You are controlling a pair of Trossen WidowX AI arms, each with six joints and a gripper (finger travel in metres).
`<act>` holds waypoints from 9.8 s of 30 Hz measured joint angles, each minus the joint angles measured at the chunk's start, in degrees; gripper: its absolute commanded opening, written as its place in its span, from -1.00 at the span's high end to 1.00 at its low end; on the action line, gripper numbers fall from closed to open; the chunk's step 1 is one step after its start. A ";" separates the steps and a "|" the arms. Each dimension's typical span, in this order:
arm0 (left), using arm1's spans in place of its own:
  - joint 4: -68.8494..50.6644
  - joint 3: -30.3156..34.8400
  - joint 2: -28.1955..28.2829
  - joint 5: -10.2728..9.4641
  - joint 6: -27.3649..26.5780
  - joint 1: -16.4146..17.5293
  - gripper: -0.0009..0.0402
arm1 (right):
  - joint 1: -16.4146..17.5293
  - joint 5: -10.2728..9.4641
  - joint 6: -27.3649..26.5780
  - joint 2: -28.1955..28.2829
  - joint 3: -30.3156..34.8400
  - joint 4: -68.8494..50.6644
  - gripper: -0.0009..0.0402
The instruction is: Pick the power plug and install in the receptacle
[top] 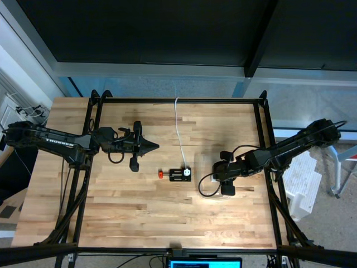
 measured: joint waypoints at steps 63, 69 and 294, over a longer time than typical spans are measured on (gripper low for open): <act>0.00 0.02 0.00 0.02 0.00 0.00 0.96 | -0.09 -0.24 -0.20 -0.70 13.44 -15.54 0.96; 0.00 0.02 0.00 0.02 0.00 0.00 0.96 | -1.05 -0.24 -0.20 2.25 18.80 -18.75 0.96; 0.00 0.02 0.00 0.02 0.00 0.00 0.96 | -7.54 -0.17 -8.20 23.54 33.24 -6.54 0.27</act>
